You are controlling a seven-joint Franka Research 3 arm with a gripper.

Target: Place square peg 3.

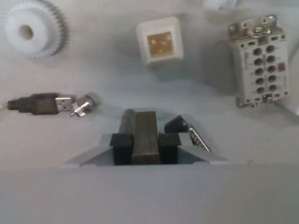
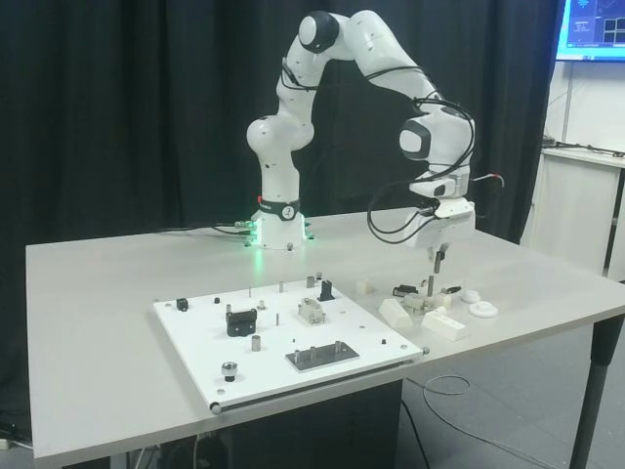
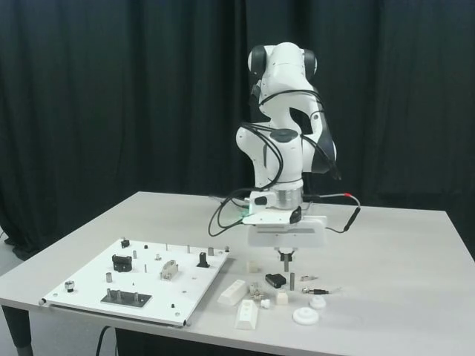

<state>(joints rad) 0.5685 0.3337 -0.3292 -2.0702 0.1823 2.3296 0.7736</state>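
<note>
The tool (image 1: 145,148) hangs above the grey tabletop (image 2: 107,283), its black fingers clamped on the dark square metal peg (image 1: 145,135), held upright over loose parts near the tabletop's front edge. Only the wrist view shows what lies close beneath: a white toothed gear (image 1: 35,29), a white square cap (image 1: 159,40), a grey multi-hole connector block (image 1: 259,60) and a USB plug (image 1: 41,104). The room views alone show the white assembly board (image 2: 283,337), well apart.

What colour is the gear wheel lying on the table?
White. The gear wheel shows best in the wrist view, toothed rim and centre hole clear.
</note>
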